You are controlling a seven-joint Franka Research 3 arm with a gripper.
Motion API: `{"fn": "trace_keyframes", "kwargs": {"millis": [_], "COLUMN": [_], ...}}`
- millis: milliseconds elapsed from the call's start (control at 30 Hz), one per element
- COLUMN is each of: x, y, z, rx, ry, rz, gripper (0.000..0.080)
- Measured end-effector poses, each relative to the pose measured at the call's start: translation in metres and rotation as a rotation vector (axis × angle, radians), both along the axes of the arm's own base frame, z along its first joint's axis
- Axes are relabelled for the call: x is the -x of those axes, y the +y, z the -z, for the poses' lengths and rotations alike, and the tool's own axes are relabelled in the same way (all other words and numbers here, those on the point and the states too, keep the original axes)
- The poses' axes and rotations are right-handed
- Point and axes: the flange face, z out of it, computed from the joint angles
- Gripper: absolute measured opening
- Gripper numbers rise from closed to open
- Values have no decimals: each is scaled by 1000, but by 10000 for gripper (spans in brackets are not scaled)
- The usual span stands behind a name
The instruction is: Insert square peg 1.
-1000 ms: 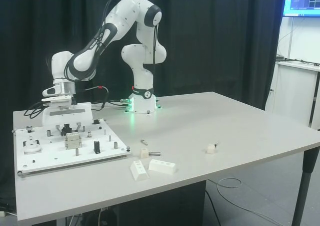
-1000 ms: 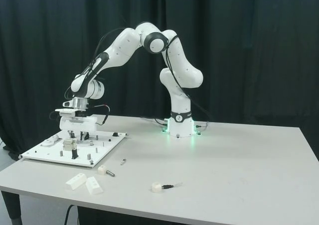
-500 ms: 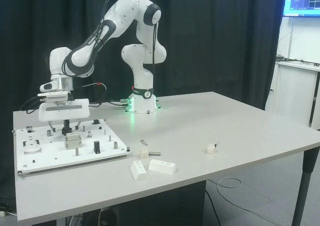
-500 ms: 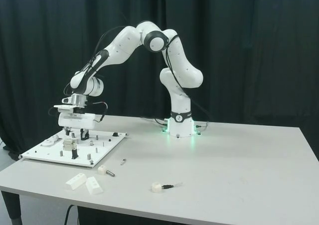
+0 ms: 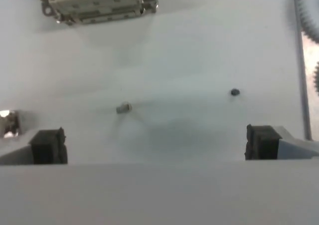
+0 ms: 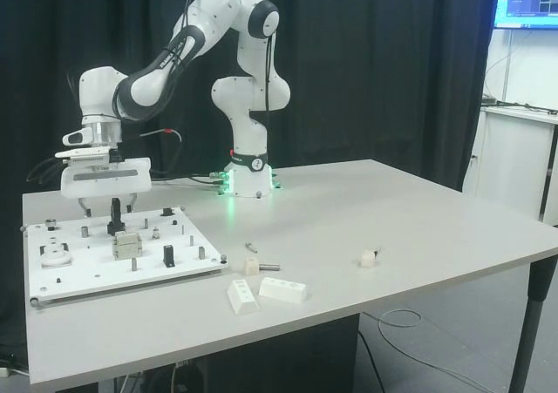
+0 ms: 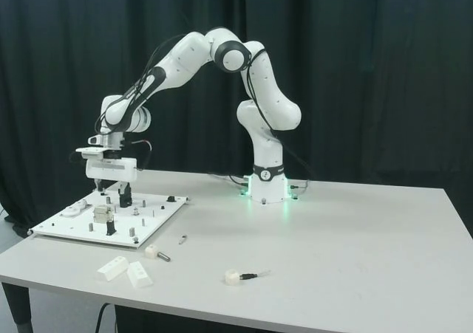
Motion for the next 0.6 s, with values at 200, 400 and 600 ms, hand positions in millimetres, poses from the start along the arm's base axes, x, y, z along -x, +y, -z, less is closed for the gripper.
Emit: {"fn": "trace_keyframes", "kwargs": {"millis": [200,400,600], "x": [5,13,22], "y": [-7,-13,-19], "z": [-9,-16,-23], "rx": [-16,-38,-50], "ry": [32,58,83], "rz": [-8,-25,-20], "gripper": [800,800,800]}}
